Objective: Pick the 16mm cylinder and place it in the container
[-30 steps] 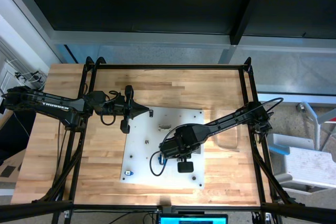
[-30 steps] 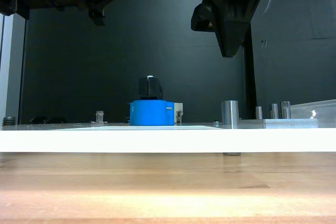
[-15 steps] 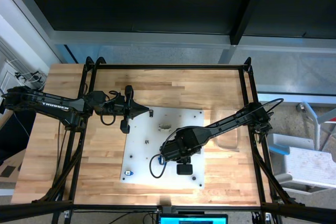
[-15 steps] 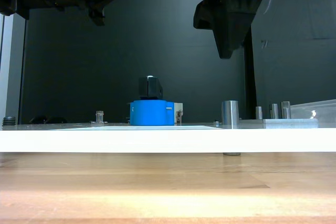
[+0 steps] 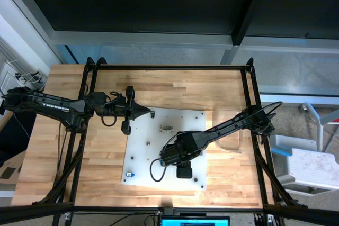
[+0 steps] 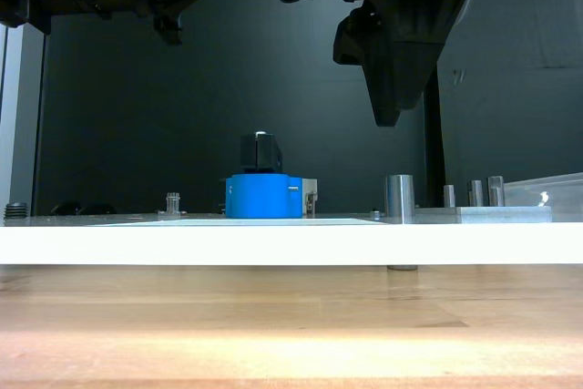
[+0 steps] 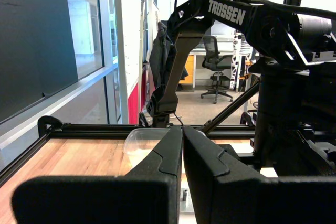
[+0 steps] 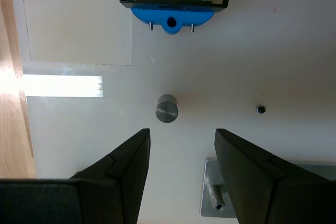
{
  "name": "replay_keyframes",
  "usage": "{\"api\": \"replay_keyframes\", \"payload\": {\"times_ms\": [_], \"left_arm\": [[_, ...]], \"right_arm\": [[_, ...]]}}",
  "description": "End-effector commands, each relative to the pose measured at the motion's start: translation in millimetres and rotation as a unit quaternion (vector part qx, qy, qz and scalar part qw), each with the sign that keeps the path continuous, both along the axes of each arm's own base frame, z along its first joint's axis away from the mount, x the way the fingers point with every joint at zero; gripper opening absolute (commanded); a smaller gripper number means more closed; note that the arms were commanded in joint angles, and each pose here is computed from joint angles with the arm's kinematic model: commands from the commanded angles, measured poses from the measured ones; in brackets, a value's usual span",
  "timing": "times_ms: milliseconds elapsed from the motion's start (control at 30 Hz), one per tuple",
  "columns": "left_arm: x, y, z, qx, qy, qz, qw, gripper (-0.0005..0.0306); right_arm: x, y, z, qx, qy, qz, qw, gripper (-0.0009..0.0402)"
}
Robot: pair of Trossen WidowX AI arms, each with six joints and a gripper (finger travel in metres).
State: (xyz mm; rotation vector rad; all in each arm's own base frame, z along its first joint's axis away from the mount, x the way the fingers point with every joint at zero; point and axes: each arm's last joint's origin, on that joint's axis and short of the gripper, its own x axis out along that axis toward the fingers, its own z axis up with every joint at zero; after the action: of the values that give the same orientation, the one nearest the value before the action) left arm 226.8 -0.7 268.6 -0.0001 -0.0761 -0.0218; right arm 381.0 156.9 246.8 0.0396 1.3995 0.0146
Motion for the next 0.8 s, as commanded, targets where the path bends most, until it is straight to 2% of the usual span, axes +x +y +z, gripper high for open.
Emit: {"api": "replay_keyframes", "payload": {"times_ms": [33, 200, 300, 467, 800], "left_arm": [[0, 0.0, 0.0, 0.000, 0.000, 0.000, 1.000, 0.0000], [0, 0.0, 0.0, 0.000, 0.000, 0.000, 1.000, 0.0000], [0, 0.0, 0.0, 0.000, 0.000, 0.000, 1.000, 0.0000], [0, 0.0, 0.0, 0.000, 0.000, 0.000, 1.000, 0.0000], [0, 0.1, -0.1, 0.000, 0.000, 0.000, 1.000, 0.0000]], "right_arm": [[0, 0.8, -2.2, -0.001, -0.001, 0.000, 1.000, 0.0170], [1, 2.8, -11.7, -0.005, 0.006, 0.001, 1.000, 0.0170], [3, 4.2, -13.9, 0.000, -0.004, 0.001, 1.000, 0.0169], [5, 5.5, -21.3, -0.009, -0.001, 0.001, 1.000, 0.0169], [10, 9.8, -34.5, -0.008, -0.003, 0.003, 1.000, 0.0169]]}}
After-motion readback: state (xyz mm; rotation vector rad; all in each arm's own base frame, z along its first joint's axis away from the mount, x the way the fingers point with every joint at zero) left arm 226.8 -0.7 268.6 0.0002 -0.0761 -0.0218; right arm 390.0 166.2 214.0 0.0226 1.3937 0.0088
